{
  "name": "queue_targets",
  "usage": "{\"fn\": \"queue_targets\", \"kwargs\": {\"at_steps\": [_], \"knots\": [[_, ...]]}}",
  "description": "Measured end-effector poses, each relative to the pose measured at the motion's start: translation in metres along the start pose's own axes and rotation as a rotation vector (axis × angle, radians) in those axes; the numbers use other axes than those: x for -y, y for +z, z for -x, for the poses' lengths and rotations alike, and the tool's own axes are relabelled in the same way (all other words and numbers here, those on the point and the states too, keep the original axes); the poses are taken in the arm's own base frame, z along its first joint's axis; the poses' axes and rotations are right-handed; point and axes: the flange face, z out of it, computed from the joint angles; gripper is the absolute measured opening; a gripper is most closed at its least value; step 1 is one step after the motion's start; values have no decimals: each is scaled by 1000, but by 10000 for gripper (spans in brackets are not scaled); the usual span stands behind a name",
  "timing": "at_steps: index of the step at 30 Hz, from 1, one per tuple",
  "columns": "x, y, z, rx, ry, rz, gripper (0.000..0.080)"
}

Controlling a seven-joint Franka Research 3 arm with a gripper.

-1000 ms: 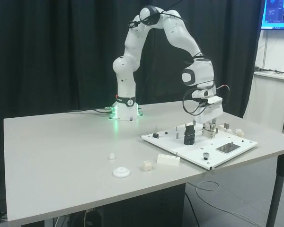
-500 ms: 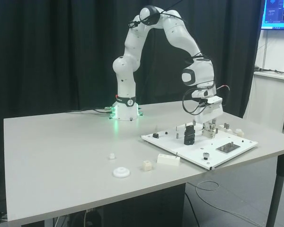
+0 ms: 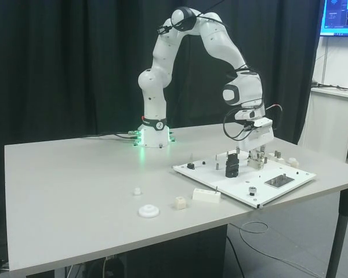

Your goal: Insert waterproof.

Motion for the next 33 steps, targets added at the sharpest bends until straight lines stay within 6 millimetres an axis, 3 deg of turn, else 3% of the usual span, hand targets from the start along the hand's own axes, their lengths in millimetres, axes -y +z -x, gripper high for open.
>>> {"fn": "queue_targets", "kwargs": {"at_steps": [33], "knots": [[-1, -1, 6, 7, -4, 1, 320]]}}
